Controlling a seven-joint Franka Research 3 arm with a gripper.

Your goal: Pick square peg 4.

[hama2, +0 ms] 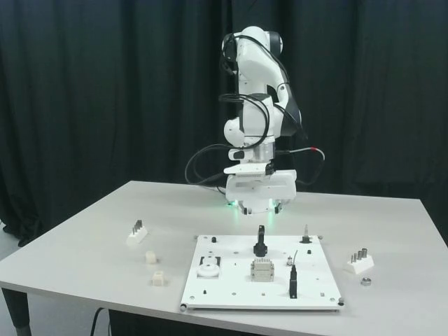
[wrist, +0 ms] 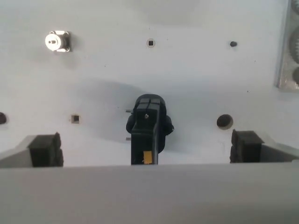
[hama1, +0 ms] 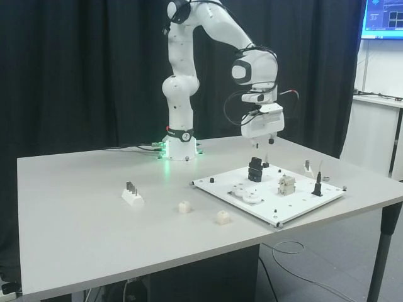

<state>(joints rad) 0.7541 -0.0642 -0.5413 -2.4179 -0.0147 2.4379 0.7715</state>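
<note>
Fingers [wrist: 145,148] wide apart above black connector [wrist: 148,122]

My base is bolted to the grey table [hama2: 392,224], green light glowing at its foot. Directly on the tabletop lies a white board [hama2: 318,280], set near the front edge and carrying the mounted fixtures. Off to one side of it stand a white holder [hama1: 133,195] with upright pegs and two small white blocks [hama1: 184,207] [hama1: 223,217], spaced apart between holder and board. On the board's other side, seen from the second room view, rests another white peg holder [hama2: 358,262], with a small ring-shaped piece [hama2: 365,282] just beside it. Cables [hama1: 126,149] trail across the tabletop behind my base.
</note>
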